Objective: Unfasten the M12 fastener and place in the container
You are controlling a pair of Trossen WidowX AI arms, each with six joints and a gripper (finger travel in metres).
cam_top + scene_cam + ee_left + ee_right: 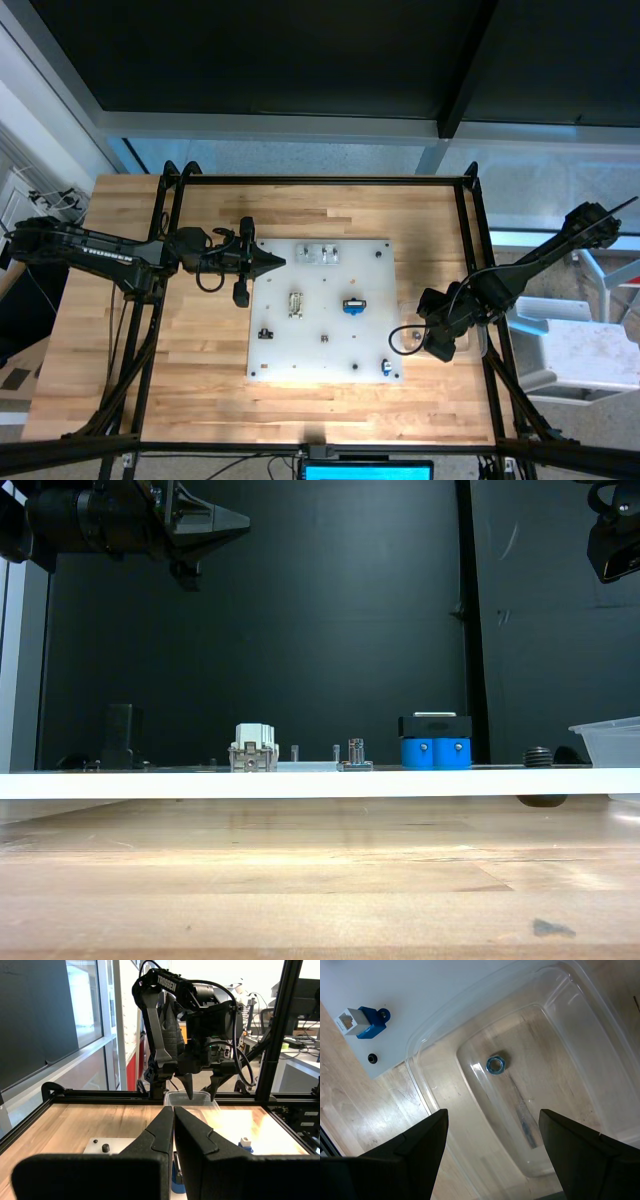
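Closest to the lens, my right gripper (492,1111) is hanging over the tray (555,1055), its two black fingers (420,1155) standing wide apart and gripping nothing. Between them, further down, the nut (496,1065) is lying flat on the tray's clear floor, silver with a bluish glint, touching neither finger and sitting apart from the walls. The tray is resting on the table (150,350) just beside the board (420,985), off its right edge. Near the board's near right edge the stud (538,756) is showing its bare black ribs with nothing on top, and near it a blue part (362,1021) with a white socket is sitting. Farther in, a blue block (435,751) is standing on the board, with a grey connector (252,748) beyond it to the left. Seen from above, I am holding my right arm in from the table's right edge, and the level view is showing the gripper high above the tray. My left gripper (174,1110) is hovering over the board's far left edge, well above everything on it, pointing toward my right arm. Its fingers are pressing together with nothing between them.
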